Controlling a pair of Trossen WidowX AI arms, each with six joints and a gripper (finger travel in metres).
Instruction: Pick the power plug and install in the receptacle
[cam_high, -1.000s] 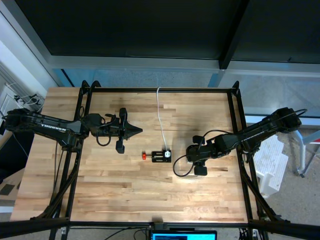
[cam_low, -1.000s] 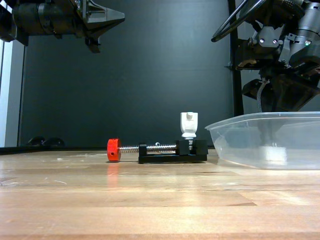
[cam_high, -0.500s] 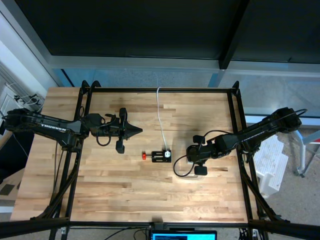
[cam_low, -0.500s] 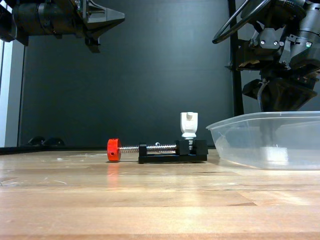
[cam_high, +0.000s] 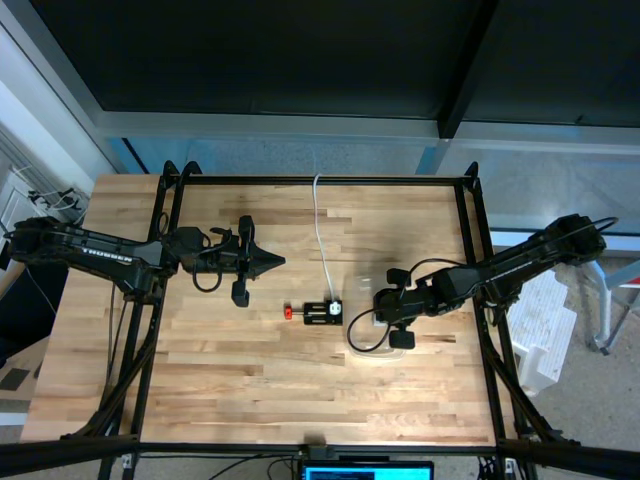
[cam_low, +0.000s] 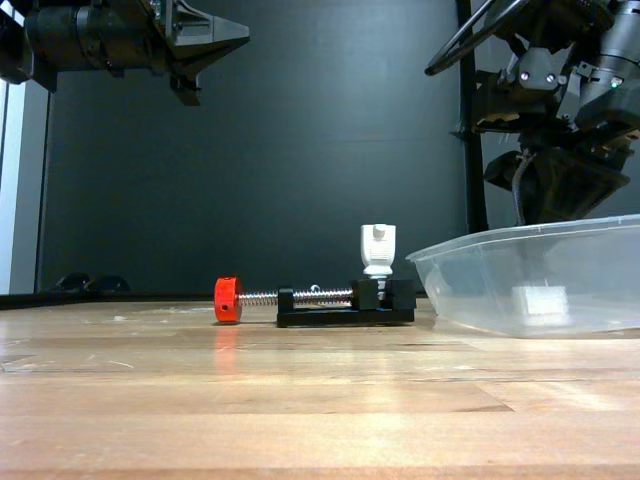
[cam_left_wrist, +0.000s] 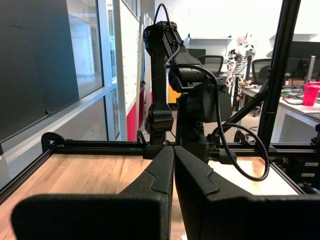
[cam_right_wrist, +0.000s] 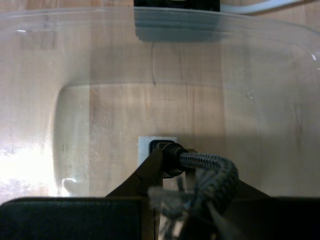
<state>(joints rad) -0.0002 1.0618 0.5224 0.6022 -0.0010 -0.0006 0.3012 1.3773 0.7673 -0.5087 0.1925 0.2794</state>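
Inside the clear tray (cam_low: 450, 290) the right gripper (cam_right_wrist: 169, 157) pinches the power plug (cam_right_wrist: 167, 148) (left gripper (cam_left_wrist: 173, 160) hovers well apart above the worktop, fingers (cam_left_wrist: 159, 172) pressed together)

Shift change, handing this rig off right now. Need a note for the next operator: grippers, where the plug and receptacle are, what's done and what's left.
Left gripper: jaws shut, empty, held high over the table's left side, away from the work.
Right gripper: down inside the clear tray, jaws shut on the plug, which sits against a pale square piece on the tray floor.
Receptacle: on the table just left of the tray, red knob pointing left, white cable running to the far edge.
Done: plug gripped, as far as the right wrist view shows.
Left: lift it out of the tray, carry it to the receptacle, push it in.
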